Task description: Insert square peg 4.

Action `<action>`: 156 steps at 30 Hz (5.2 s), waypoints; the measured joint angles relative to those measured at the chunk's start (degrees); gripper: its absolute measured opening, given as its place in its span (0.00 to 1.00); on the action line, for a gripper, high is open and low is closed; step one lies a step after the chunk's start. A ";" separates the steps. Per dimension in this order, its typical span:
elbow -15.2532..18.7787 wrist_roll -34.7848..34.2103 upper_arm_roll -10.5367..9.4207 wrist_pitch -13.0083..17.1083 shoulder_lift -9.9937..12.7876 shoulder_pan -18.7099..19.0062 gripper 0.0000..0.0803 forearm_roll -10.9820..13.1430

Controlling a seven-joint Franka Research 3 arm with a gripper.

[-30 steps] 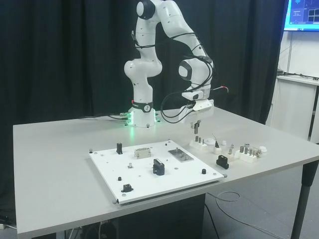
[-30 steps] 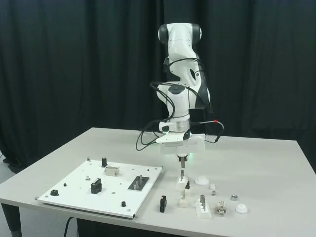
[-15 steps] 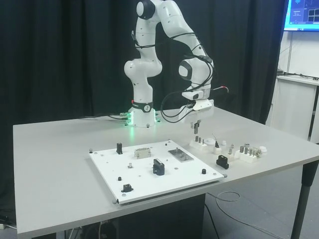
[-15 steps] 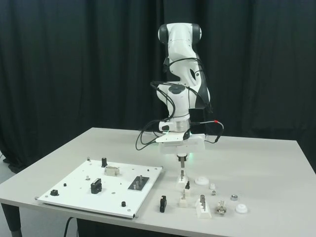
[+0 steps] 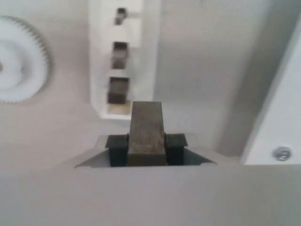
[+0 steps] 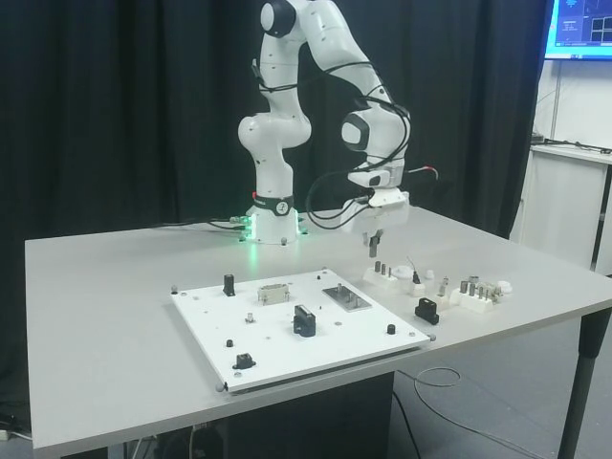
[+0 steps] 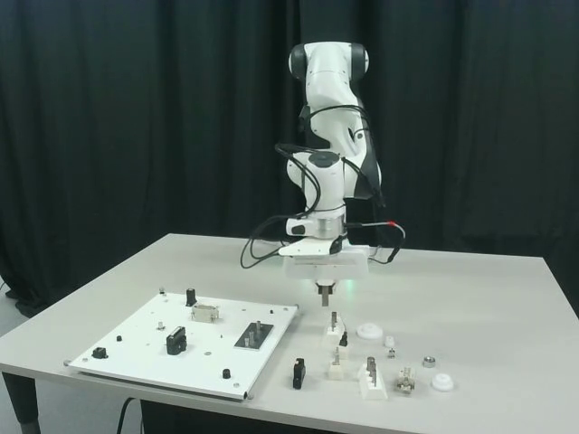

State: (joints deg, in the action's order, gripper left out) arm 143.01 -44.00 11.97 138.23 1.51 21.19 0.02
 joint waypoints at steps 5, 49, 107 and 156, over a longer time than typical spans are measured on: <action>-0.42 -0.39 0.91 0.01 -0.62 -0.53 0.19 -2.34; -2.99 -0.64 3.73 7.66 -4.36 -21.59 0.19 -15.19; -15.59 -43.99 15.00 6.29 8.82 -28.97 0.19 -3.72; -24.94 -27.59 17.90 -7.16 18.79 -35.04 0.19 17.97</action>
State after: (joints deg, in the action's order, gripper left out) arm 118.07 -71.59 29.87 131.06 20.30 -13.85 17.99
